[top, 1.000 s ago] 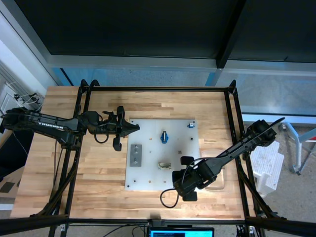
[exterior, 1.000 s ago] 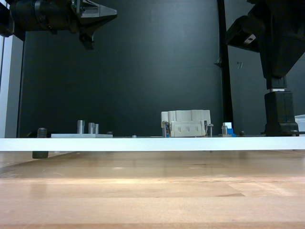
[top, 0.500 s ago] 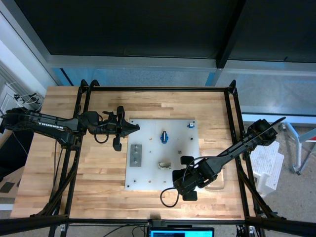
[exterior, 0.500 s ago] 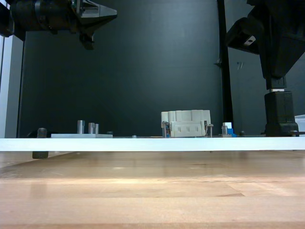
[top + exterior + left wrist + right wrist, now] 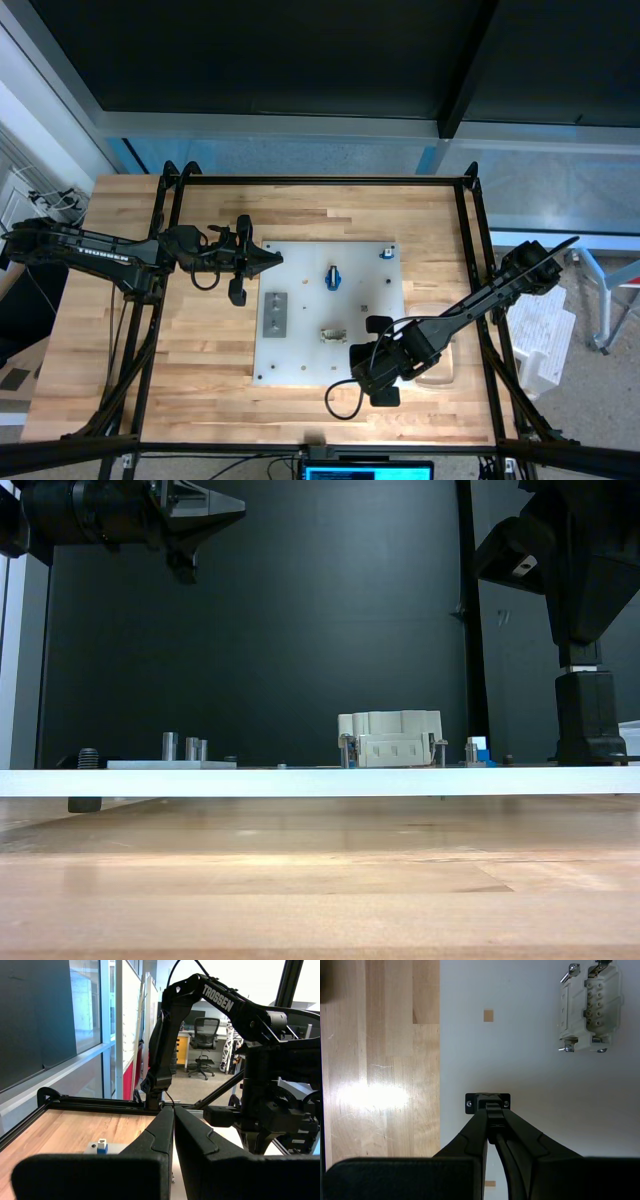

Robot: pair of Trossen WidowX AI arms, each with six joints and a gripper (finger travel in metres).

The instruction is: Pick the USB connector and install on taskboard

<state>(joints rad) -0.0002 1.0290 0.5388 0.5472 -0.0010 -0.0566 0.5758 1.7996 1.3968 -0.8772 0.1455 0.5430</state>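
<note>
Unmoved: left jaws aloft, right on taskboard point(image 5: 300, 345)

And the right gripper point(image 5: 489, 1110) is down at the taskboard's point(image 5: 300, 300) near-right corner, pinching a small black part point(image 5: 487, 1098), with the socket point(image 5: 590, 1007) nearby. The left gripper point(image 5: 272, 258) is high over the far-left corner.

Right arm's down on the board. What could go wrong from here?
The right gripper is shut on a small black part sitting on the taskboard close to its edge; pulling away off-axis could tilt or drag it. The multi-pin socket stands nearby, so a sideways retreat might clip it. The left gripper hangs parked above the board's far left corner.
</note>
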